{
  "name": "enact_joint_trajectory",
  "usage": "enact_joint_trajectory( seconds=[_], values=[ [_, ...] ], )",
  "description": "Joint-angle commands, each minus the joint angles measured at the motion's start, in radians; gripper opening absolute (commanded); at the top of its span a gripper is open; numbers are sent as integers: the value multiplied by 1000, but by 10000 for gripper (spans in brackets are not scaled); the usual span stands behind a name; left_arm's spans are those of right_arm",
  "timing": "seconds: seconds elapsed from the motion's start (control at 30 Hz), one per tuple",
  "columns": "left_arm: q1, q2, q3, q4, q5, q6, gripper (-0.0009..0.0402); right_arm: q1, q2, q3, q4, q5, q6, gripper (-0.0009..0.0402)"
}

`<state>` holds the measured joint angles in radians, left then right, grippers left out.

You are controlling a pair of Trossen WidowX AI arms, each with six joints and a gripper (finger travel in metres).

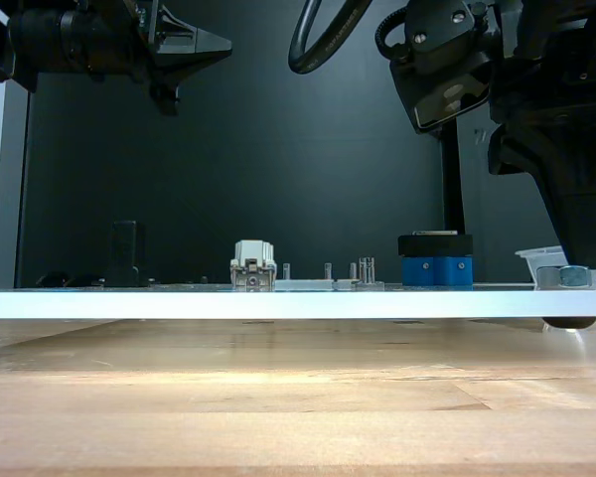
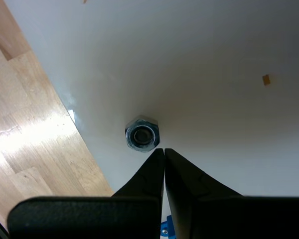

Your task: Unfasten the M12 nut and place it in the container

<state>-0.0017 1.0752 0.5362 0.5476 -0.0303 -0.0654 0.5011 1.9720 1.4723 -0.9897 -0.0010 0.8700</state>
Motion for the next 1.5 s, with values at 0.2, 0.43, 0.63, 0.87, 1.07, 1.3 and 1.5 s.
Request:
enact_joint_trajectory(
  seconds=[0.2,0.43,0.63,0.87,1.07,1.3,1.5],
  values=[
    [0,0,0,0,0,0,0,1,-1,-1,10,0,-170,0],
    [0,0,0,0,0,0,0,1,-1,-22,61,-5,-192,0],
    [0,0,0,0,0,0,0,1,-1,-33,68,-18,-201,0],
    [0,0,0,0,0,0,0,1,-1,-34,68,36,-227,0],
    [0,0,0,0,0,0,0,-1,-1,-34,68,64,-232,0],
    [0,0,0,0,0,0,0,-1,-1,-36,66,63,-232,0],
    [0,0,0,0,0,0,0,-1,-1,-36,66,61,-230,0]
  ],
)
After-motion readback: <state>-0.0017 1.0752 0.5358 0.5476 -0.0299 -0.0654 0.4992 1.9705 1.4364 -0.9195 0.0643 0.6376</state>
